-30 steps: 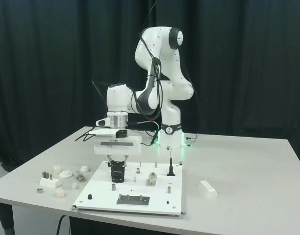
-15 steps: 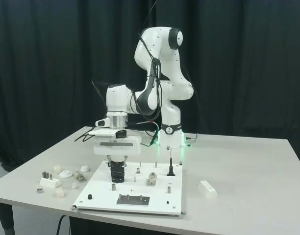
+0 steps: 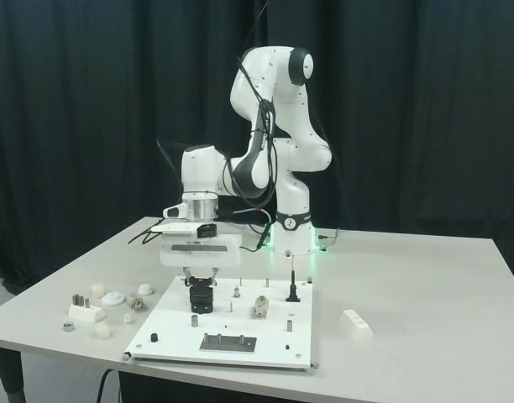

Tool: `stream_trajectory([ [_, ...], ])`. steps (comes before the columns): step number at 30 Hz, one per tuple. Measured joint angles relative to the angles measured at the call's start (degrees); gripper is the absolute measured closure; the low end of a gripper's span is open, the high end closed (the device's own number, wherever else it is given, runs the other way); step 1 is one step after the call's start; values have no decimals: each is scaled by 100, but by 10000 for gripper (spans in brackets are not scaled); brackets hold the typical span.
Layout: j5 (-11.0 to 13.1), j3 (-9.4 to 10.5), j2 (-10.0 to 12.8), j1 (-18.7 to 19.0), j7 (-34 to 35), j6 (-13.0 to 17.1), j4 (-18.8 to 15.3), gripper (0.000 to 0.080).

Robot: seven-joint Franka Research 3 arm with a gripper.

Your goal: Insert D-SUB.

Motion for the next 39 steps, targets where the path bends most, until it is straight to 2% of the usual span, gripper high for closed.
stream_trajectory([
  [35, 215, 0, 4, -18, -66, 20, 42, 422],
  [36, 215, 0, 4, -19, -66, 18, 52, 67],
  [39, 215, -1, 1, -19, -65, -2, 88, 67],
])
